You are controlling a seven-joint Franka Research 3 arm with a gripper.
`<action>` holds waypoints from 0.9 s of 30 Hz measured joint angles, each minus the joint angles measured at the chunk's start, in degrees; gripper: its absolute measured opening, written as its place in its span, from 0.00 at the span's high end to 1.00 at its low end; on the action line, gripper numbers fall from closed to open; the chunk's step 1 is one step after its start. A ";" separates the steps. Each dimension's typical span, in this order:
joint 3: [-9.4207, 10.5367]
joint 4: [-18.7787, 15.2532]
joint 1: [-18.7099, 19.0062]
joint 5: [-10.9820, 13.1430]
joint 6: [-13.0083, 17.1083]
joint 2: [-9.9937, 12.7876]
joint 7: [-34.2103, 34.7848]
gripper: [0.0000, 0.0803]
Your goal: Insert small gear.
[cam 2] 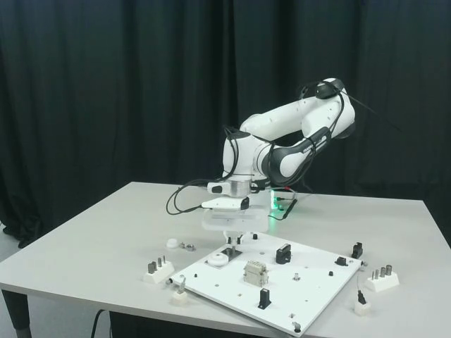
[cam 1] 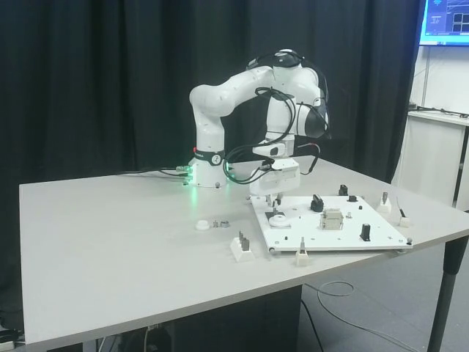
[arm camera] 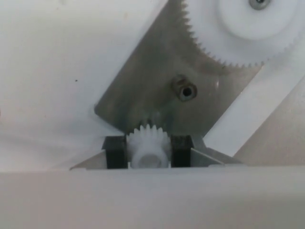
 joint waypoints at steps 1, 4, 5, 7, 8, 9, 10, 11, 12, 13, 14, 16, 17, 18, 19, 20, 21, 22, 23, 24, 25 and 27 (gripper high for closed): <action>0.03 0.01 0.00 0.04 0.09 0.00 0.00 0.76; 0.16 0.03 0.00 0.27 0.51 0.00 -0.01 0.76; 0.24 0.04 0.00 0.40 0.56 0.00 -0.01 0.76; 0.44 0.04 -0.03 0.53 0.79 0.00 -0.03 0.76; 0.45 0.05 -0.02 0.54 0.81 0.00 -0.03 0.76; 0.45 0.04 -0.02 0.54 0.81 0.00 -0.04 0.76; 0.45 0.04 -0.02 0.54 0.81 0.00 -0.04 0.76; 0.45 0.04 -0.02 0.54 0.82 0.00 -0.05 0.76; 0.45 0.04 -0.02 0.54 0.82 0.00 -0.06 0.76; 0.45 0.04 -0.02 0.54 0.82 0.00 -0.07 0.76; 0.45 0.04 -0.02 0.54 0.82 0.00 -0.10 0.76; 0.45 0.04 -0.02 0.54 0.82 0.00 -0.13 0.76; 0.45 0.04 -0.02 0.54 0.82 0.00 -0.14 0.76; 0.45 0.04 -0.02 0.54 0.82 0.00 -0.14 0.76; 0.45 0.04 -0.02 0.54 0.81 0.00 -0.14 0.76; 0.45 0.04 -0.02 0.54 0.81 0.00 -0.14 0.76; 0.45 0.04 -0.02 0.54 0.81 0.00 -0.14 0.76; 0.45 0.04 -0.02 0.54 0.80 0.00 -0.14 0.76; 0.45 0.04 -0.02 0.55 0.79 0.00 -0.14 0.76; 0.44 0.03 -0.02 0.55 0.78 0.00 -0.14 0.76; 0.44 0.03 -0.02 0.55 0.76 0.00 -0.14 0.76; 0.50 0.00 -0.02 0.54 0.66 0.01 -0.13 0.76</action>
